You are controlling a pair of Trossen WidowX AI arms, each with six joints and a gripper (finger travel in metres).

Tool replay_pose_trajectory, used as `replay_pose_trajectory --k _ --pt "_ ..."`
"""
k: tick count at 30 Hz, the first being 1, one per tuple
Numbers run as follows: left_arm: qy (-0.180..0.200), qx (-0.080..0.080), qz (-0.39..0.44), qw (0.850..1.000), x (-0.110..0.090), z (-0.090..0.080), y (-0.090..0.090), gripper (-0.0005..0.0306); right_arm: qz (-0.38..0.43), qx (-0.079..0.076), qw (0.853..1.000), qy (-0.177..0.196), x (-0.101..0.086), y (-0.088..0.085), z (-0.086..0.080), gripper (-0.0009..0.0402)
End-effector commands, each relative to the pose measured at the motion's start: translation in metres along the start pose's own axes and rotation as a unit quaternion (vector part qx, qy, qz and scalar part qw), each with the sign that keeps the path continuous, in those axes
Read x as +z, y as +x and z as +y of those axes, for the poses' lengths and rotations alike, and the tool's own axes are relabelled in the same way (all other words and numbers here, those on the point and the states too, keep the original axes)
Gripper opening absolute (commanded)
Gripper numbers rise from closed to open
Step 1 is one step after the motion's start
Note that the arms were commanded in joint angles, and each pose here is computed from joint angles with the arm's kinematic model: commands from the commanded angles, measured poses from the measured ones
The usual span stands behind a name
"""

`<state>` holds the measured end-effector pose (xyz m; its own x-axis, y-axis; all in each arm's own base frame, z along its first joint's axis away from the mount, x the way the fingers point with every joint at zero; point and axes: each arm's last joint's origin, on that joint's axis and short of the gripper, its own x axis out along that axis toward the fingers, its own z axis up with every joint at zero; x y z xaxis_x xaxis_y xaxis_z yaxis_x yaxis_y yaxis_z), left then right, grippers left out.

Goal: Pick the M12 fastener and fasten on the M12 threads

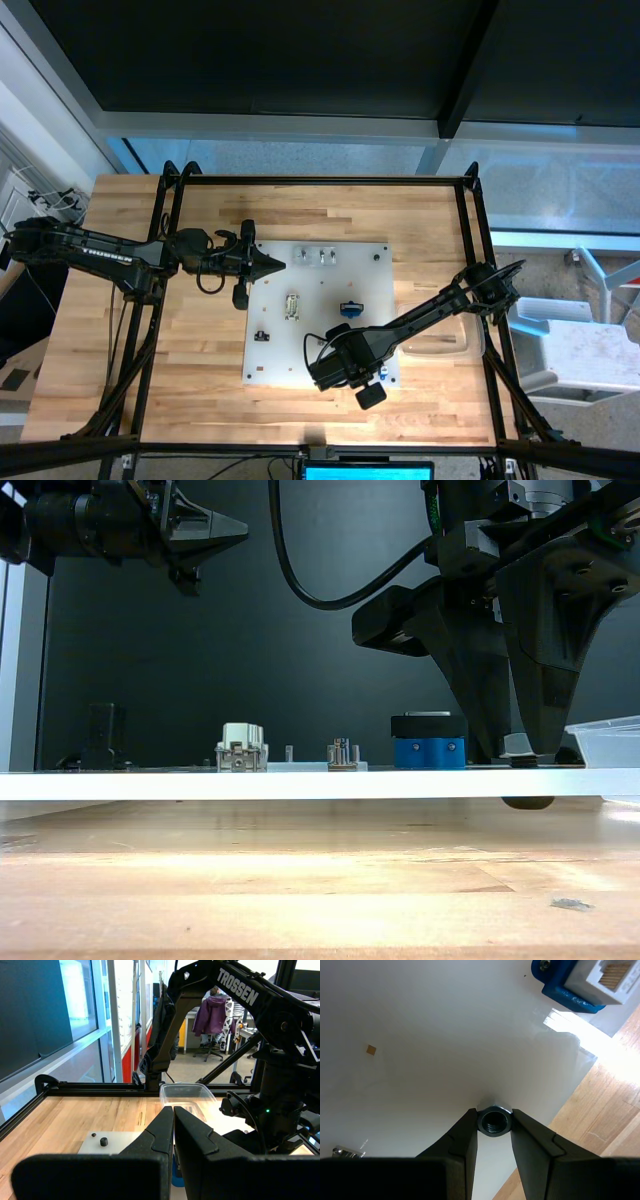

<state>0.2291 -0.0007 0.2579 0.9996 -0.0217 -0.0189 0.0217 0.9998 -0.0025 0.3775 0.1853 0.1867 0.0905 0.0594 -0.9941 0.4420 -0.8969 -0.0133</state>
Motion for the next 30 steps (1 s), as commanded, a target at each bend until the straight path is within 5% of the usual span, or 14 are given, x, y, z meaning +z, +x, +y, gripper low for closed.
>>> replay_pose_trajectory --k 1,16,25,30 --pt "0.0 0.0 0.0 1.0 0.0 0.0 0.0 0.0 0.001 0.002 1.0 0.002 0.0 0.0 0.001 0.0015" --pt "0.0 0.0 0.0 1.0 0.0 0.0 0.0 0.0 0.008 -0.003 1.0 0.001 0.0 -0.005 -0.001 0.0159" --pt "0.0 0.0 0.0 1.0 0.0 0.0 0.0 0.0 0.04 -0.007 0.999 -0.003 0.003 -0.029 -0.002 0.0186" --pt "0.0 0.0 0.0 1.0 0.0 0.0 0.0 0.0 0.064 -0.005 0.996 -0.056 0.006 -0.045 -0.003 0.0185"
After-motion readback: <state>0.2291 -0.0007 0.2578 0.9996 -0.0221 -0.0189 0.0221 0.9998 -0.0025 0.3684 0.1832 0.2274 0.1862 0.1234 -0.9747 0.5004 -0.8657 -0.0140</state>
